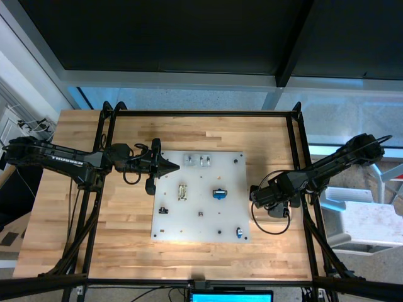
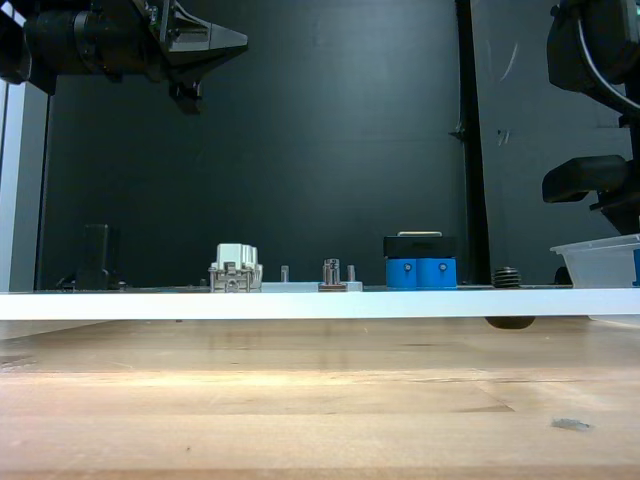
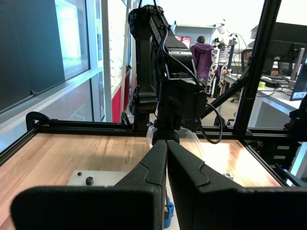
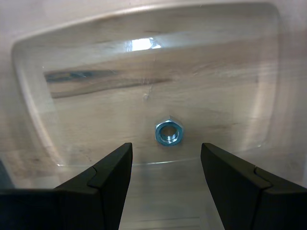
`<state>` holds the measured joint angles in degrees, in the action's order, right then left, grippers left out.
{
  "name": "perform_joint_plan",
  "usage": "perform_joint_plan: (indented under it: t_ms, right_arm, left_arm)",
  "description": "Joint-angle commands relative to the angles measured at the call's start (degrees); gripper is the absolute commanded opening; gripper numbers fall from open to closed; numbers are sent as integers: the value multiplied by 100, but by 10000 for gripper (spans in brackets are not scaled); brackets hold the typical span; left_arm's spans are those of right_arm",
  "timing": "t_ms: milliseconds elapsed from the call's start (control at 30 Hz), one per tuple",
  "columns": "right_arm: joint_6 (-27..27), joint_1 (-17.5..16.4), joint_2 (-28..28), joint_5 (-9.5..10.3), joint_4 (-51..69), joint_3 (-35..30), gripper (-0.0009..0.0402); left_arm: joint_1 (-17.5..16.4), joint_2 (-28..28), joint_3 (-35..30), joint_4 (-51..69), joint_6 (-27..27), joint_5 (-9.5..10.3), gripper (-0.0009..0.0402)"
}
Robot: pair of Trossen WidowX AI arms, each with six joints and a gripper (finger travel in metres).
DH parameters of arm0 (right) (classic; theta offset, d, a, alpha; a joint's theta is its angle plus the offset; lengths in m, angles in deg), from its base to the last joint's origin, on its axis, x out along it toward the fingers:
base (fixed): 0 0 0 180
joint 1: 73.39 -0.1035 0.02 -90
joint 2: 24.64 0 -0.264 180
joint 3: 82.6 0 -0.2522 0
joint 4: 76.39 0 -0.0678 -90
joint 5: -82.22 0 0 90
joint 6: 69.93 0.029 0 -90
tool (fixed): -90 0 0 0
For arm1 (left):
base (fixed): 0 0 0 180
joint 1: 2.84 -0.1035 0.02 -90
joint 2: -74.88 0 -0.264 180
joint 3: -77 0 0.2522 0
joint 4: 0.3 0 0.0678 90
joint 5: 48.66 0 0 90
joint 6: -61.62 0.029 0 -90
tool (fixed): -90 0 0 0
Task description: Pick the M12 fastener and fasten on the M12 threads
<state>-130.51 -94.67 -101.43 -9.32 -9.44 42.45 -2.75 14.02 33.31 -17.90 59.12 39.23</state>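
The M12 nut [image 4: 168, 132], small, silver and hexagonal, lies flat on the floor of the clear tray [image 4: 38, 96]. My right gripper [image 4: 165, 146] hangs just above it, open, with one finger on either side of the nut and neither touching it. In the high view the right gripper [image 1: 274, 205] is over the tray, off the board's right edge. The black ribbed stud [image 2: 508, 277] stands bare on the white board [image 1: 189, 220] near its near right edge [image 1: 239, 233]. My left gripper [image 3: 166, 148] is shut and empty, held high over the board's left edge [image 1: 165, 166].
On the board stand a blue connector block [image 2: 420, 268], a silver post [image 2: 332, 272], a grey metal fitting [image 2: 234, 270] and a black post [image 2: 96, 252]. The clear tray [image 2: 600, 260] sits right of the board. A black frame surrounds the wooden table [image 1: 113, 251].
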Motion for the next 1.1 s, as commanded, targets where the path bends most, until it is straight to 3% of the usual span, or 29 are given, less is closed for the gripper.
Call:
perform_joint_plan:
  t_ms: [33, 1100]
  right_arm:
    - [20, 2, -74, -44, -79, 28, 199]
    - [313, -24, -240, -17, -610, 282, 199]
  left_arm:
    - [0, 0, -2, -2, 0, -2, 0]
    - [0, 0, -2, -2, 2, -2, 0]
